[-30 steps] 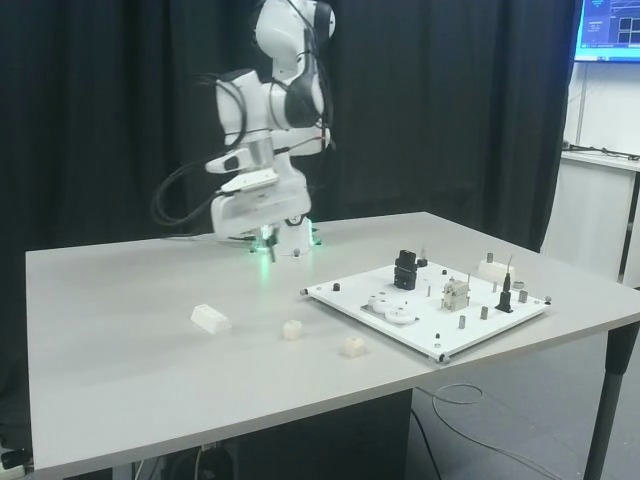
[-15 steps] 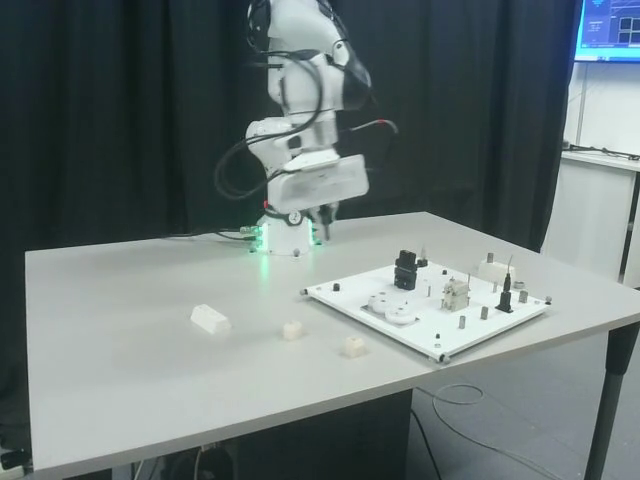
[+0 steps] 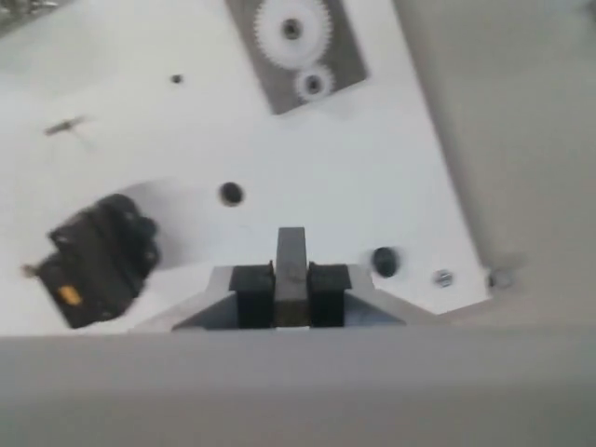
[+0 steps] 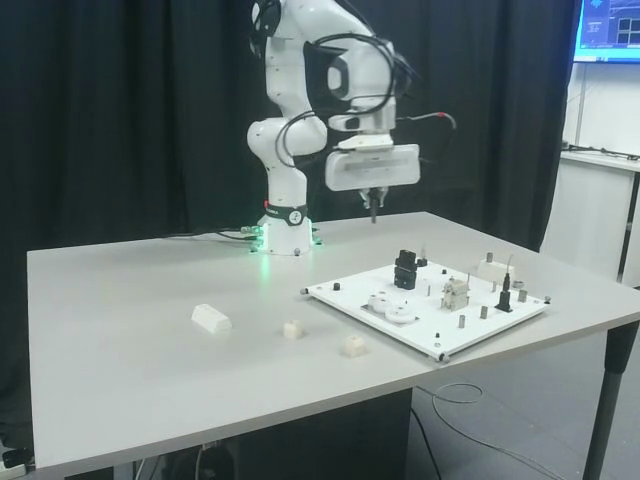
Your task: Insert square peg 2.
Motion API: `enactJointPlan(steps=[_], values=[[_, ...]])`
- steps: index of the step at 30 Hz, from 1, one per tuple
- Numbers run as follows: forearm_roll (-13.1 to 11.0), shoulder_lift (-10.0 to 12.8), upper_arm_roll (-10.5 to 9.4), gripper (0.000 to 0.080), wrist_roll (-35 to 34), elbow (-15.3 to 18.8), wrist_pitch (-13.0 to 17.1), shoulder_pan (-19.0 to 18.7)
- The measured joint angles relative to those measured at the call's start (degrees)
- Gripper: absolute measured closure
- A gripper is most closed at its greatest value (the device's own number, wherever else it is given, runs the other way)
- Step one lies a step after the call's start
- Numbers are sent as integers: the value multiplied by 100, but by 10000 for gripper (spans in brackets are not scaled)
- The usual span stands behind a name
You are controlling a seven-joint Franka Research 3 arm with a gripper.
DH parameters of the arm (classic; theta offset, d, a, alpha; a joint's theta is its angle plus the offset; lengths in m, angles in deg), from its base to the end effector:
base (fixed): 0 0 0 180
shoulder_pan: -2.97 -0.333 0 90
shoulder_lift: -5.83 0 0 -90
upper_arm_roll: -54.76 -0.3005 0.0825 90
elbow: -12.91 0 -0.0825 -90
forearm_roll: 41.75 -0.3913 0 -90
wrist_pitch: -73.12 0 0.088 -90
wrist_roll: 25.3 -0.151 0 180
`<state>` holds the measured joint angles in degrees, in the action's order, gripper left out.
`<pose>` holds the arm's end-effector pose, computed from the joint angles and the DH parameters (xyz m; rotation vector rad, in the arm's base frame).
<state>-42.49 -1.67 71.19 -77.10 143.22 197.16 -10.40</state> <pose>0.5068 -0.0255 0.3473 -2.7403 1.4312 0.0079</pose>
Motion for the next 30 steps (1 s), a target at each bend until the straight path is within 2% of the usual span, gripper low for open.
enactJointPlan(steps=[17, 30], values=[[100, -3, -1238, 730, -1895, 121, 55, -6], [422, 25, -2002, 731, -3928, 372, 395, -8]])
